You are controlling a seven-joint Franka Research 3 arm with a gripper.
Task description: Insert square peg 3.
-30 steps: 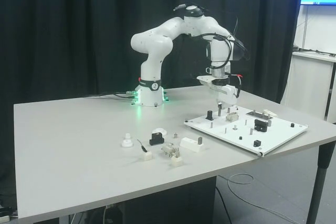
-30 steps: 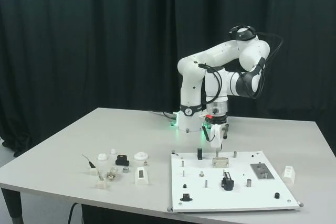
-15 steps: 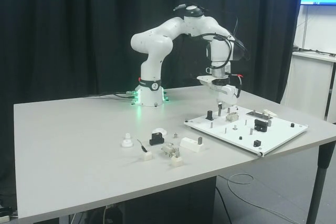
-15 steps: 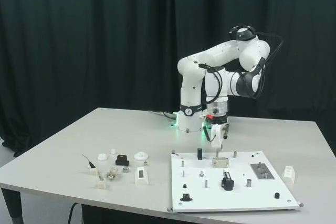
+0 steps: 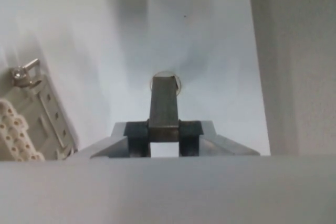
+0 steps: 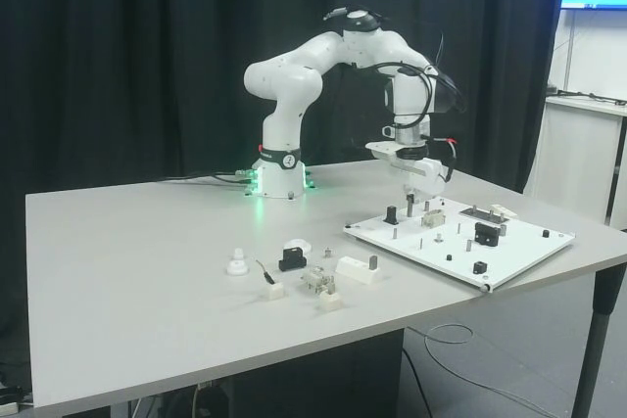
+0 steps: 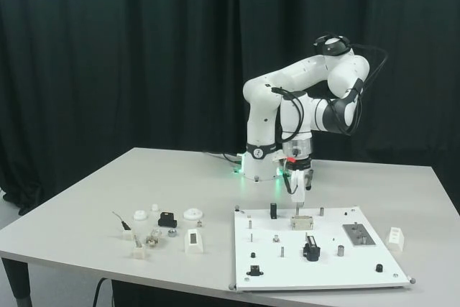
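Gripper (image 5: 164, 136) points down, clamping square peg (image 5: 164, 106) over board (image 7: 316, 253).

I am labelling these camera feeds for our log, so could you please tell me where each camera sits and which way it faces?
Wrist view: on the arm's wrist, looking down past the claw holding the square peg over the white board.
First room view: off a table corner, looking across the grey table; whole arm shows.
Second room view: before the table's front edge, facing the arm's base; whole arm shows.
Both room views share arm, board and loose parts.

Room evenly lit; wrist foreground blurred, soft shadows.
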